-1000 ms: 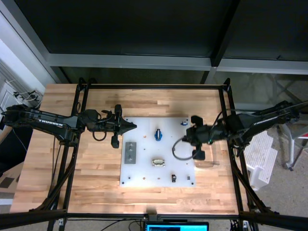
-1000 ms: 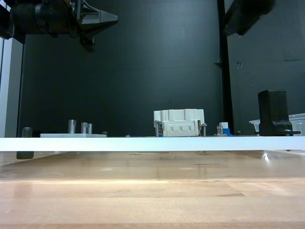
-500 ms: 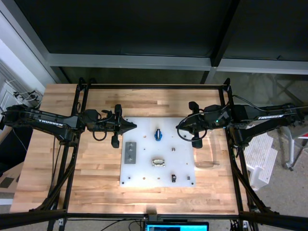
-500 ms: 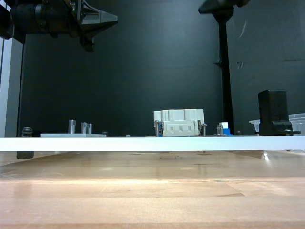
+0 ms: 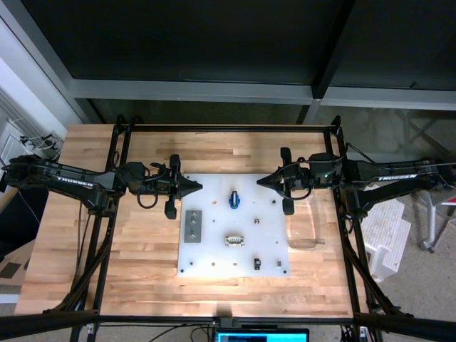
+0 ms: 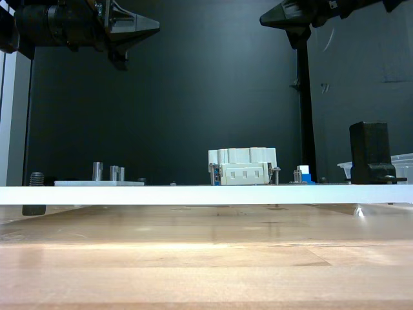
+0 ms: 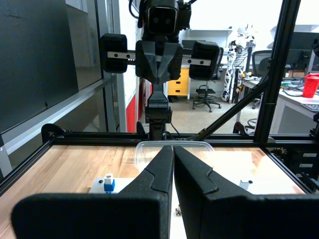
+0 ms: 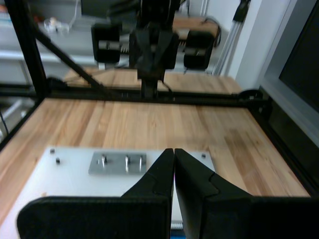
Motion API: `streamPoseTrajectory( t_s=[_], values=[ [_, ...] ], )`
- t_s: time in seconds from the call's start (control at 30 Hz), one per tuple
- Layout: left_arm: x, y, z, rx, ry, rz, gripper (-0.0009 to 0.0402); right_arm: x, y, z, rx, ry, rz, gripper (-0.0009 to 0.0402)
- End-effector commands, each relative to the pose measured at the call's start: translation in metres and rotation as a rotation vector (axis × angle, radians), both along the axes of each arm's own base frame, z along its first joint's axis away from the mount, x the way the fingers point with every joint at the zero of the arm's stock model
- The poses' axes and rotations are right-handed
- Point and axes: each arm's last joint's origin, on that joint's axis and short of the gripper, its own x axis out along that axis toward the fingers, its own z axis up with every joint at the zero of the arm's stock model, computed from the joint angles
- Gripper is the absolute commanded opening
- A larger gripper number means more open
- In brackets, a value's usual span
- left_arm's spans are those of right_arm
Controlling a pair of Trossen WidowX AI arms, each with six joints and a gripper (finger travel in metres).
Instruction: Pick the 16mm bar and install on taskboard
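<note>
The white taskboard [image 5: 214,253] lies mid-table, carrying a grey metal block [image 5: 193,225]. Three short grey pegs [image 8: 125,160] stand upright on that block; I cannot single out the 16mm bar among them or elsewhere. My left gripper [image 5: 198,187] hangs level above the board's far-left corner, shut, pointing right. High over the board's far-right part, my right gripper [image 5: 259,182] points left, shut, and nothing shows between its fingers [image 8: 164,172]. The low view shows both grippers well above the board, the left gripper [image 6: 157,26] and the right gripper [image 6: 262,19].
A blue knob [image 5: 234,199], a beige connector [image 5: 234,241] and a small black block [image 5: 256,264] sit on the board. A clear tray [image 5: 308,224] lies just right of it. Black frame posts [image 5: 335,164] run along both table sides.
The right arm rose from beside the clear tray and swung its gripper up to a level pose pointing left over the board. The left arm stayed still.
</note>
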Motion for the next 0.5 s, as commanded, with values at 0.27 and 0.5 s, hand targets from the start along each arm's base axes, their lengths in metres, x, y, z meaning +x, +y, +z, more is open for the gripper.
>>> streamPoseTrajectory(
  t_s=[0.27,0.5],
  values=[
    [0.000,0.000,0.000,0.000,0.000,0.000,0.0000,0.003,-0.004,-0.011,0.037,-0.111,0.009,0.0000],
    [0.000,0.000,0.000,0.000,0.000,0.000,0.0000,0.002,-0.004,-0.018,0.057,-0.181,0.007,0.0000]
  ],
)
